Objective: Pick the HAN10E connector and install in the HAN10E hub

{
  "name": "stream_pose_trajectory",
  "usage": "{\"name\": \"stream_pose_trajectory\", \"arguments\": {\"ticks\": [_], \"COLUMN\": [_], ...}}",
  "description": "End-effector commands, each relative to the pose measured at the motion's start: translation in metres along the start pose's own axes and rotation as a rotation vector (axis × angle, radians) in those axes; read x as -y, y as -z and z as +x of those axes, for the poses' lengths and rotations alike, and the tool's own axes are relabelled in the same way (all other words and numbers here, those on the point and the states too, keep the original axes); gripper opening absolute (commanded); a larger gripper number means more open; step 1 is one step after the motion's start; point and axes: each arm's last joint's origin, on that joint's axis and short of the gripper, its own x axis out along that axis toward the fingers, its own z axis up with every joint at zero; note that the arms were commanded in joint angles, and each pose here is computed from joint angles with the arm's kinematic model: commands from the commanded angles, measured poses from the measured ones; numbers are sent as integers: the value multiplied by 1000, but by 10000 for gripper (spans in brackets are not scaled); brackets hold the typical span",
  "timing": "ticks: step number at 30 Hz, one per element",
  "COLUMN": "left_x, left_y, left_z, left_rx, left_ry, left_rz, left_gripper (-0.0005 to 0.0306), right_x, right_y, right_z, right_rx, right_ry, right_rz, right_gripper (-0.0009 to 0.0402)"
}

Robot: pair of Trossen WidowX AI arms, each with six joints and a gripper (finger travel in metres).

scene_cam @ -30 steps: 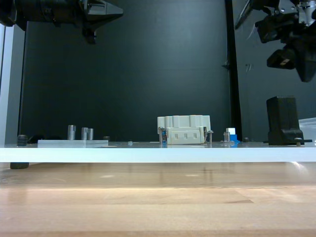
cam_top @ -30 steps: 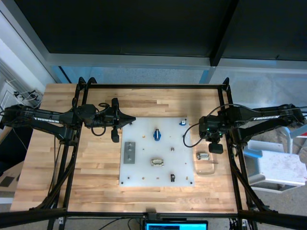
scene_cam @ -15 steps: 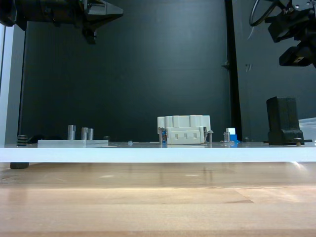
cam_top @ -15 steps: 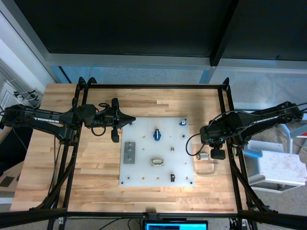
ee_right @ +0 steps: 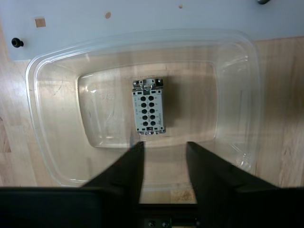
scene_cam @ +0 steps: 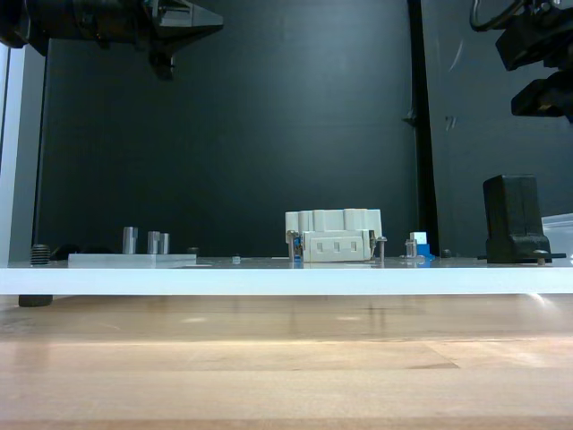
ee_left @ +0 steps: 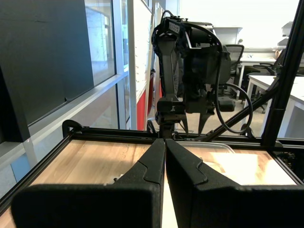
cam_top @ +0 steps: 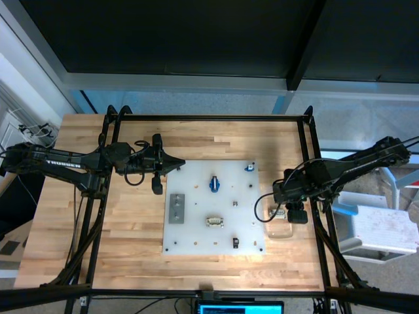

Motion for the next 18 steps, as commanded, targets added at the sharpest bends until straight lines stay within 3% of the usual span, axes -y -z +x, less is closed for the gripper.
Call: {"name": "stream_pose_trajectory", "arguments": {"ticks": [1, 3, 9, 18], "left_x": [0, 0, 0, 0], "left_y": [0, 0, 0, 0], "left_z": [0, 0, 0, 0], "left_rx": [0, 0, 0, 0], "left_ry": [0, 0, 0, 0], "left_rz": [0, 0, 0, 0], "left_gripper": [0, 0, 0, 0], "right_x": [-5, -9, -16, -19], "right_y": [-4, -6, -5, -8], "right_z": [3, 4, 5, 7], "right_rx": [-13, 6, 15, 36], "right_ry": [8, 22, 15, 28], "right_rz": [-22, -40, -75, -85], "right_gripper": [209, 245, 319, 326]}}
